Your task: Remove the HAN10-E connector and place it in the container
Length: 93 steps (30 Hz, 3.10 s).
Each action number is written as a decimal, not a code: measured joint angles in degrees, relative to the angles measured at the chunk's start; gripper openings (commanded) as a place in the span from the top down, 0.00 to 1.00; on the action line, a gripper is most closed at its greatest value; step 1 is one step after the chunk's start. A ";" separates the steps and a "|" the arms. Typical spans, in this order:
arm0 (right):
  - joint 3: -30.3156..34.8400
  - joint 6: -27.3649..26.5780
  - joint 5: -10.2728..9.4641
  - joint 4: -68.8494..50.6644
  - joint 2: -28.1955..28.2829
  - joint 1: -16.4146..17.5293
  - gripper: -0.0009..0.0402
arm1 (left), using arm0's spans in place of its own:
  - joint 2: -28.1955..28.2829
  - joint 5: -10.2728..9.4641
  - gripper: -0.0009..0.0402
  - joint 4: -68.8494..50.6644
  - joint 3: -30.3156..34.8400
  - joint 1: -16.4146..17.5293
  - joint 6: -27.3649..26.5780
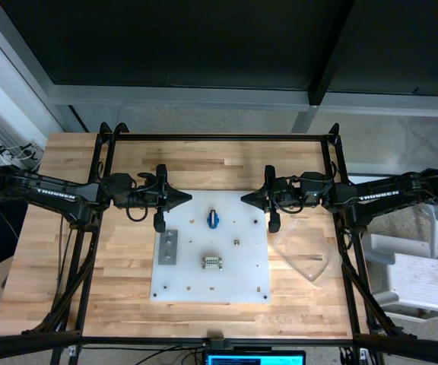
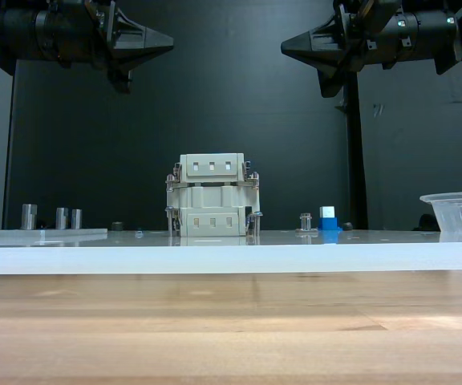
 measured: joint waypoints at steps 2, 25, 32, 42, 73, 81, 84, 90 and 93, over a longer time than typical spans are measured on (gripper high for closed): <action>0.00 0.00 0.02 1.01 0.00 0.00 0.98 | 0.00 -0.02 0.98 0.02 0.00 -0.02 0.00; 5.20 2.58 0.02 -5.73 0.00 0.02 0.98 | 0.00 0.00 0.98 0.00 0.00 -0.02 0.00; 12.48 3.21 -0.13 -19.71 0.00 0.35 0.98 | -0.02 -0.02 0.98 0.04 0.00 -0.02 0.02; 28.76 4.72 -0.11 -43.54 3.69 3.02 0.98 | -0.02 -0.02 0.98 0.00 0.02 -0.02 0.02; 71.10 7.76 1.81 -85.26 38.64 11.26 0.98 | -0.02 -0.02 0.98 0.02 0.02 -0.02 0.02; 76.02 10.23 2.60 -88.48 43.85 13.53 0.98 | -0.02 -0.02 0.98 0.00 0.02 -0.02 0.02; 79.28 10.71 3.21 -91.12 46.31 14.34 0.98 | -0.02 0.00 0.98 0.02 0.00 -0.02 0.02; 87.36 11.96 3.80 -97.15 51.95 15.50 0.98 | -0.02 -0.02 0.98 0.02 0.00 -0.02 0.00; 90.84 12.04 4.66 -100.17 54.64 16.02 0.94 | -0.02 0.00 0.98 0.02 0.00 -0.02 0.00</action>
